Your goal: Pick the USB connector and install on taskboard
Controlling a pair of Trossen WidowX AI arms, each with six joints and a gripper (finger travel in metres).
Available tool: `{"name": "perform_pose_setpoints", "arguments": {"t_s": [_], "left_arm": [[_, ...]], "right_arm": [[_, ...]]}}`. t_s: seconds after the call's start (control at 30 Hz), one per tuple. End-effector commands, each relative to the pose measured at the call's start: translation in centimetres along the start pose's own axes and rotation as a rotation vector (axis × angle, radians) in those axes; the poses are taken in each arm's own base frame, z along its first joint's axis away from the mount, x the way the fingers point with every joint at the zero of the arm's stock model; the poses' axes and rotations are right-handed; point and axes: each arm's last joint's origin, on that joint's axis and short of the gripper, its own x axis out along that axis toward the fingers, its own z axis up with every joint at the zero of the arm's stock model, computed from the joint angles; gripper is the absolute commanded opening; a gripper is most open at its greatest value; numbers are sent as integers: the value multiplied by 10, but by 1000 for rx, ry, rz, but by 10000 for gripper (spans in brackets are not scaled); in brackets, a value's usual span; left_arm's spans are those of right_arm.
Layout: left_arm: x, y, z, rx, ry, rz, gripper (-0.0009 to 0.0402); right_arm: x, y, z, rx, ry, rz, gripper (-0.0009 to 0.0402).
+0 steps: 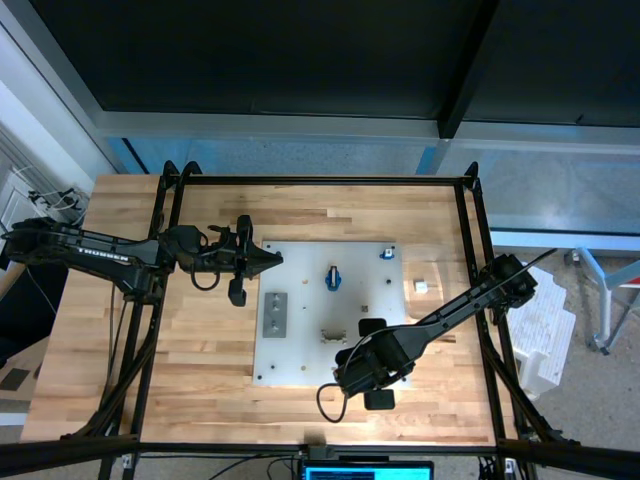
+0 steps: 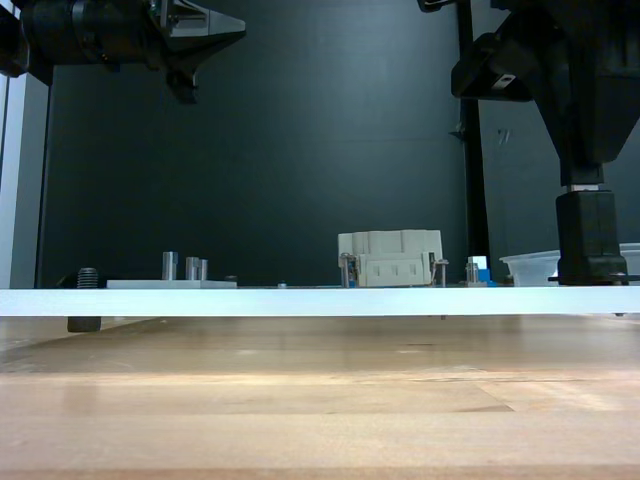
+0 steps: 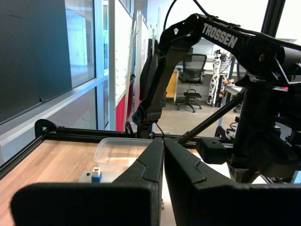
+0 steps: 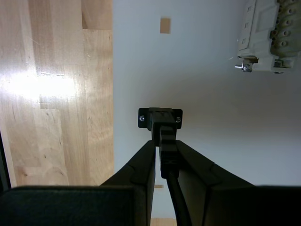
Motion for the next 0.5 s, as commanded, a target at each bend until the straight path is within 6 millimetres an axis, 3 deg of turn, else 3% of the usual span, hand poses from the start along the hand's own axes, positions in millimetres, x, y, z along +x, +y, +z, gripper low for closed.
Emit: {"name": "perform_pose_setpoints", "arguments": {"t_s": [0.03,0.5], "left_arm": [[0,0,0,0,0,0,0],[0,0,0,0,0,0,0]], "right_arm": [[-8,-1,0,1,-29,6,56],[-29,-3,-7,25,-68,24,192]]}}
